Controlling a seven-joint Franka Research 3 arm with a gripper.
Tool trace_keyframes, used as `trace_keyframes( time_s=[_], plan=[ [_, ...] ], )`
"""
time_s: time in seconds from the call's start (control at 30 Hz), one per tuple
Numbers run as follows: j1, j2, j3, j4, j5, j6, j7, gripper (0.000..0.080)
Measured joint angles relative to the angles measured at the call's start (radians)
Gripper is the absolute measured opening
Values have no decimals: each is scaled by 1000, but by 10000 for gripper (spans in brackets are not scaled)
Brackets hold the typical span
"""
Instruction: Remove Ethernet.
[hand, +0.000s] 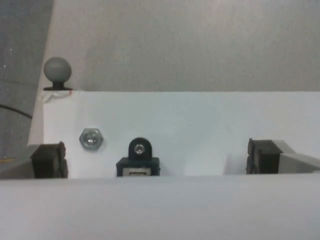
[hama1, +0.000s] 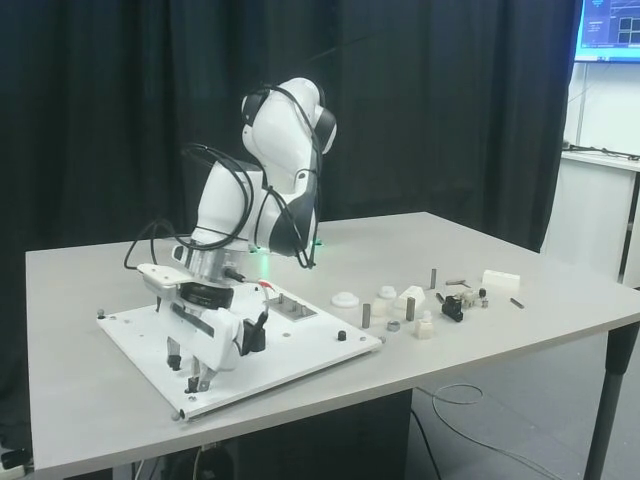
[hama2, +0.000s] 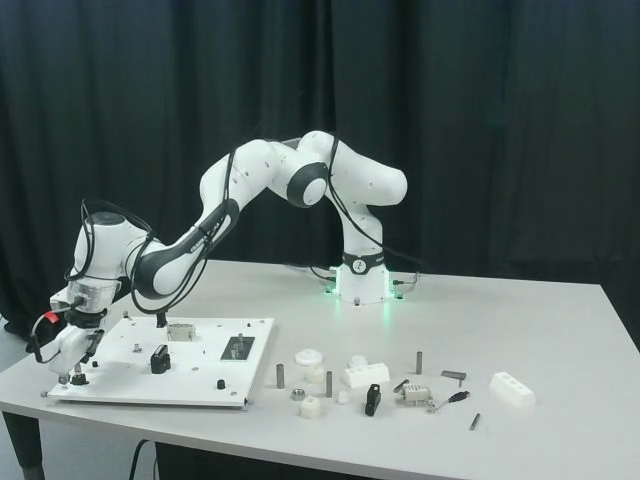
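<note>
White arm (hama2: 250, 190) reaches from its base at centre frame in the second room view, elbow high at upper centre, forearm sloping down to far left. Wrist bent downward at lower left. Hand (hama2: 70, 377) points down, low at the left edge of frame. In the wrist view, two black fingertips (hand: 50, 160) sit at lower left and lower right, set wide apart, nothing between them. First room view: hand (hama1: 188, 378) at lower left.

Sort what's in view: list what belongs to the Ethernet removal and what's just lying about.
For the job:
gripper, open
black connector between its fingers
white board

Lying about:
loose white parts
white block
upright pins
ball-topped post
</note>
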Motion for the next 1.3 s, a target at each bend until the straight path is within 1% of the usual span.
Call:
trace_keyframes(
  time_s=[0.23, 1.1, 1.13, 1.3],
  plan=[
    [-2, 0, 8, 4, -17, -2, 0, 800],
    [-2, 0, 12, 14, -23, -21, 0, 800],
    [-2, 0, 12, 14, -23, -21, 0, 756],
    [-2, 1, 14, 14, -26, -21, 0, 756]
  ],
)
